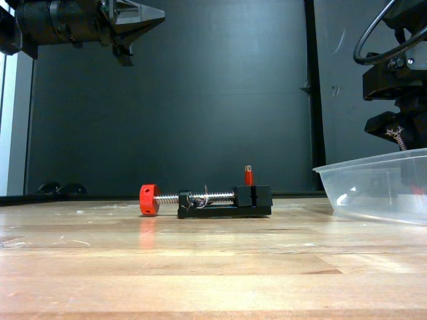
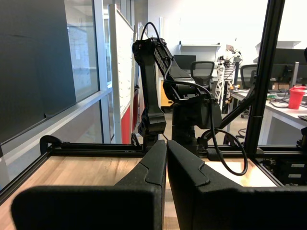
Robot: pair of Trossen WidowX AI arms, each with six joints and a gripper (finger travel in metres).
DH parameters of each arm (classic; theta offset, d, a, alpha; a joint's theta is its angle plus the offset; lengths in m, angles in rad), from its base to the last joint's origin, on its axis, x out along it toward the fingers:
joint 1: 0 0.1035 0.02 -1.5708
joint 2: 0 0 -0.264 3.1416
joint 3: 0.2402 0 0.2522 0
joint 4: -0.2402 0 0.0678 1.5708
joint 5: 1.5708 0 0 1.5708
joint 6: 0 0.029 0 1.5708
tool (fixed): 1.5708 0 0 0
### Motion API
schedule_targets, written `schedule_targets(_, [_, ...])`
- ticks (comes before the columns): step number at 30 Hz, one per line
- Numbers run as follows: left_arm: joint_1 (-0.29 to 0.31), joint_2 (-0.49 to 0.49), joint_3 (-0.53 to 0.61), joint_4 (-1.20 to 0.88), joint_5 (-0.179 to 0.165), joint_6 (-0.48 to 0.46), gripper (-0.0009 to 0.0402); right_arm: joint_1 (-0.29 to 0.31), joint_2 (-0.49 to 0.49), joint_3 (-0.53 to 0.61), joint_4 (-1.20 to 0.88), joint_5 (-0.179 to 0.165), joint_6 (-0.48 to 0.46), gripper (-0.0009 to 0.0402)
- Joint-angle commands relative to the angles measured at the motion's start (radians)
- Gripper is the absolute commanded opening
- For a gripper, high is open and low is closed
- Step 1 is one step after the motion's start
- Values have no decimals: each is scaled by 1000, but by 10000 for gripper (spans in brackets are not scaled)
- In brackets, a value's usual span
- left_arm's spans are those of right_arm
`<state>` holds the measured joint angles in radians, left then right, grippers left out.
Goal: Pick the RCA connector and install on taskboard
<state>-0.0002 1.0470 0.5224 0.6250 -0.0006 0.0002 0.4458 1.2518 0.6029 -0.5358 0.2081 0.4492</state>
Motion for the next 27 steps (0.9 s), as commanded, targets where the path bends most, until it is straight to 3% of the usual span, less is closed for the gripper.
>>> schedule_targets(1, [0,0,0,0,0,0,0,1,-1,6,-1,0,0,0])
schedule_targets(27, [0,0,0,0,0,0,0,2,-85,137,-166,1,-9,0])
